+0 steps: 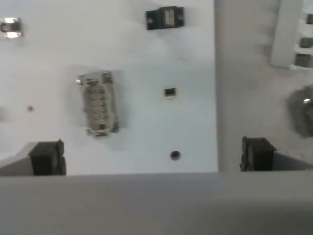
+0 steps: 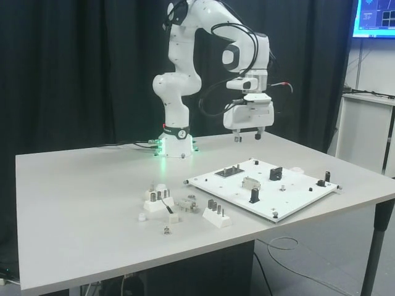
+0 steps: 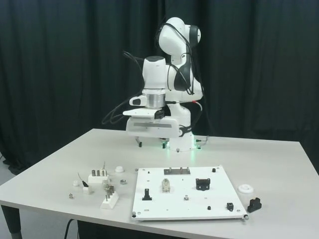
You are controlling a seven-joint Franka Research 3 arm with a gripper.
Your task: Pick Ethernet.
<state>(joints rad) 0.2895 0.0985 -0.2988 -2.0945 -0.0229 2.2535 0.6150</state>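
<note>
Ethernet part: judged to be the black flanged connector (image 1: 164,18) with a pale metal-looking middle; no marking confirms it, so this is a best guess
Where it is: seated on the white board (image 3: 149,209), in the half toward the robot's base, well apart from the board's edges
How it sits: low and flat on the board, flanges out to either side
Handling, as judged: light, stiff, hard-shelled, probably smooth enough to slip; if plugged in or fastened, it may resist a straight lift
Where to hold: across the two flat sides of the body, between the flanges, fingers low so the block cannot tip
Neighbours: a grey multi-pin connector (image 1: 98,104) stands on the same board, apart from it; a small square socket (image 1: 169,92) lies between the two
Gripper (image 2: 247,137): fingers spread wide, nothing between them, hanging well above the board
Next move calls for: centring over the black body, then a straight descent
Risk: a finger landing on a flange
Beyond: loose small parts (image 2: 163,203) lie on the grey table (image 2: 74,197) beside the board
</note>
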